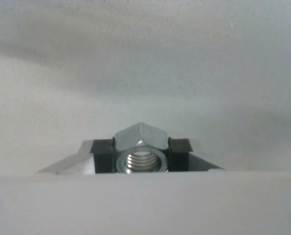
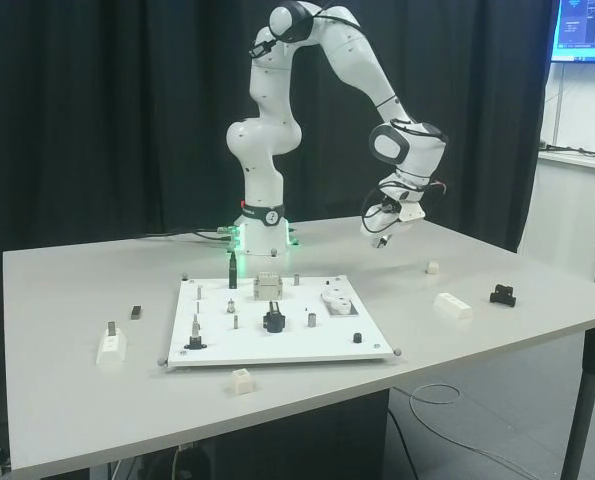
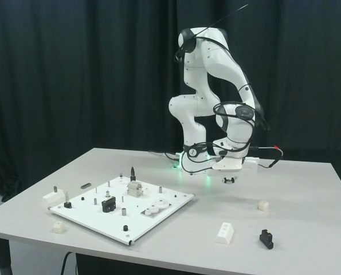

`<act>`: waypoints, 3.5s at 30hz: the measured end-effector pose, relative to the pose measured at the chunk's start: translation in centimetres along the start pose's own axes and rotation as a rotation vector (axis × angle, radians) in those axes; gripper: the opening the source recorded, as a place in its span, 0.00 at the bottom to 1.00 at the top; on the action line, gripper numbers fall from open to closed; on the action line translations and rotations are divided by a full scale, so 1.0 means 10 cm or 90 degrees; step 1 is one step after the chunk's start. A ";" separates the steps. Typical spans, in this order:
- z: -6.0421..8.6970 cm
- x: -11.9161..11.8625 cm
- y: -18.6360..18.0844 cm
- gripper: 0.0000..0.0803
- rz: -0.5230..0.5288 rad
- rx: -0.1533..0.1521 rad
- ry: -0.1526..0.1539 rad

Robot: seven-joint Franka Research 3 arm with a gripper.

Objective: Place bolt 4.

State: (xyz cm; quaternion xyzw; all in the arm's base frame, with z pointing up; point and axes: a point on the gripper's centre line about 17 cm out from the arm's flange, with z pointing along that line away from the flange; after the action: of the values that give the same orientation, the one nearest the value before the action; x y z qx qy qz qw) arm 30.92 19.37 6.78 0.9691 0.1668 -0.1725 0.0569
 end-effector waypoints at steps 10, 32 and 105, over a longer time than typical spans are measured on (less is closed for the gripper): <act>-0.01 0.01 0.02 0.28 0.001 0.001 0.001; -0.06 0.04 0.09 0.28 -0.005 0.005 0.008; -0.09 2.10 1.63 0.28 0.037 0.008 0.136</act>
State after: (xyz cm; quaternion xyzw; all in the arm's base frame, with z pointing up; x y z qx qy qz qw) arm 55.38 10.64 1.03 0.9868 0.1425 -0.0677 0.0376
